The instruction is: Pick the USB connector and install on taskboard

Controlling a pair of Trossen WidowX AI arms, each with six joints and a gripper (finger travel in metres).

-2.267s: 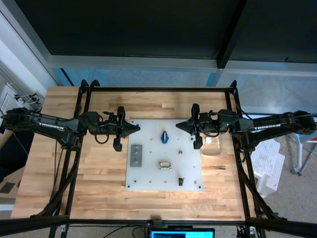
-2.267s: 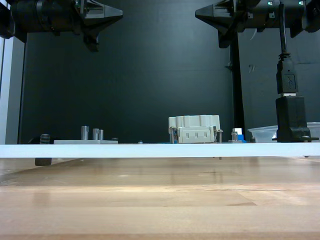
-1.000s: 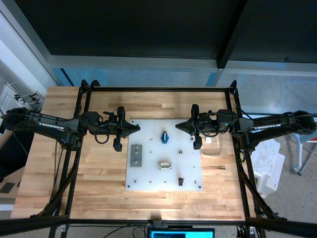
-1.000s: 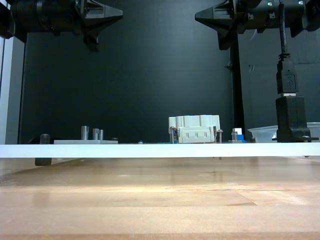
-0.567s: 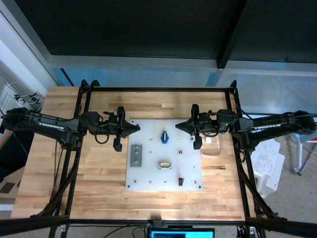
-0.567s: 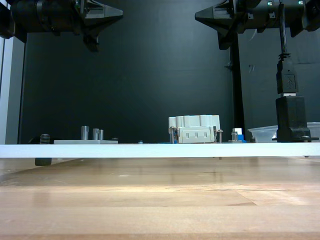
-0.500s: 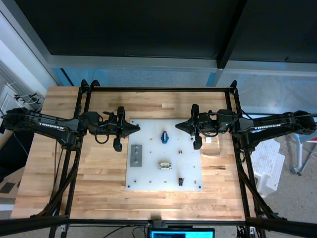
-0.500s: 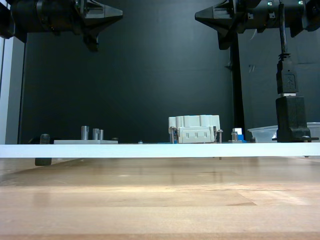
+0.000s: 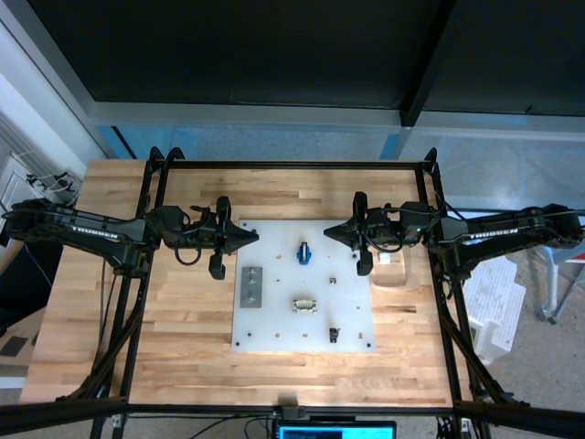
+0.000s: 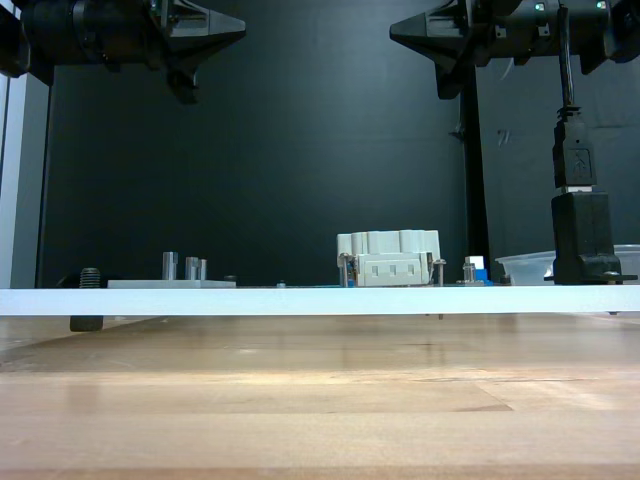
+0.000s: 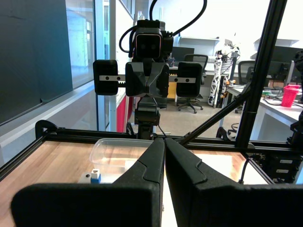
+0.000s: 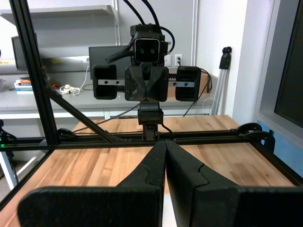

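The white taskboard lies flat in the middle of the wooden table. In the low view a black USB connector stands upright in a small black part on the board, its cable rising out of sight. From above that black part sits near the board's front right. My left gripper hangs high over the board's back left edge, shut and holding nothing. My right gripper hovers opposite, over the back right, also shut and holding nothing. In the wrist views each gripper faces the other arm.
On the board are a grey metal block, a blue knob and a silver multi-pin socket. A clear plastic tub sits just off the board's right edge. A black frame runs around the table.
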